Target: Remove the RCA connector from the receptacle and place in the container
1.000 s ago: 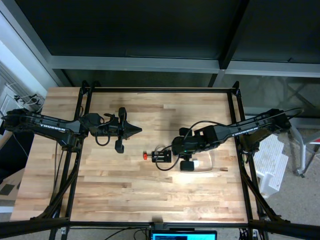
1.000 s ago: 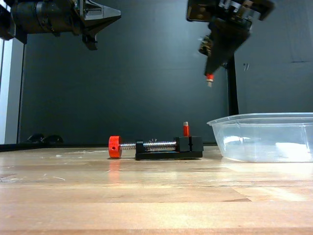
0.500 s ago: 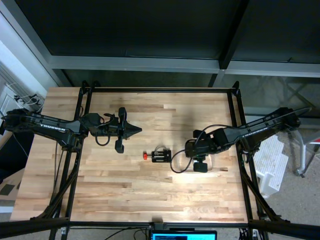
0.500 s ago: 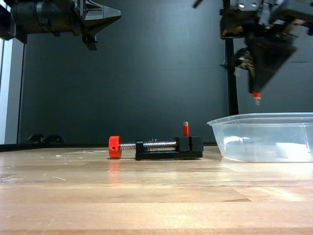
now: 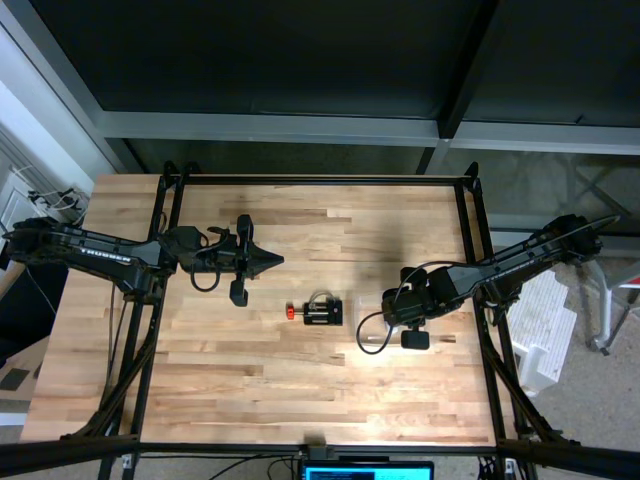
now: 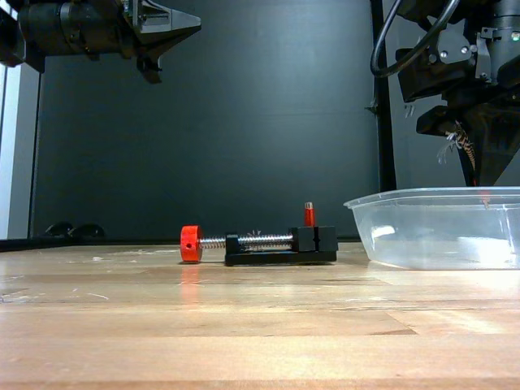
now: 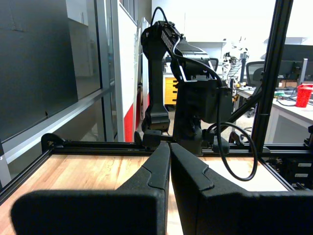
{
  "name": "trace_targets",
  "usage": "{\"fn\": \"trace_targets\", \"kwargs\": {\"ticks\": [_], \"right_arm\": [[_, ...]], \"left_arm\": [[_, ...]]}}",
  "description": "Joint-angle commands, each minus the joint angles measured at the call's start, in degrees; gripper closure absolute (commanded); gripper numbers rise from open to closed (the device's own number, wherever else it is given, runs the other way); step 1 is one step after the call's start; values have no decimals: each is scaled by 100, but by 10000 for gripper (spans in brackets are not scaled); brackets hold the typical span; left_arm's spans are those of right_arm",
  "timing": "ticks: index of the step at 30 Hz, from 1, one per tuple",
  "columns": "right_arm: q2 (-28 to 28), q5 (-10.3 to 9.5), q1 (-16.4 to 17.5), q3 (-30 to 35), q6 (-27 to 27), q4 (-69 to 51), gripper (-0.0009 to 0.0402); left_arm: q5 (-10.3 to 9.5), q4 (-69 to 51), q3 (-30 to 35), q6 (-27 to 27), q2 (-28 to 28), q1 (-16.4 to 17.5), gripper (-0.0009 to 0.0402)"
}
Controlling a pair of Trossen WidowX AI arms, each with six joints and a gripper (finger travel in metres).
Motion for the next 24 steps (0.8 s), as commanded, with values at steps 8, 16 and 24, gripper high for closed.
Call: {"fn": "trace_targets", "kwargs": {"ticks": [8,16,24], "right_arm": [[4,0,17,-28,59,-2,316],[4,7,17,-28,57,-13,279],[-153,-179,13,-28,-7,-4,276]], "left_arm": [[2,0,0,2,0,2,393],[2,0,0,2,0,2,393],[2,0,0,0,0,0,393]]}}
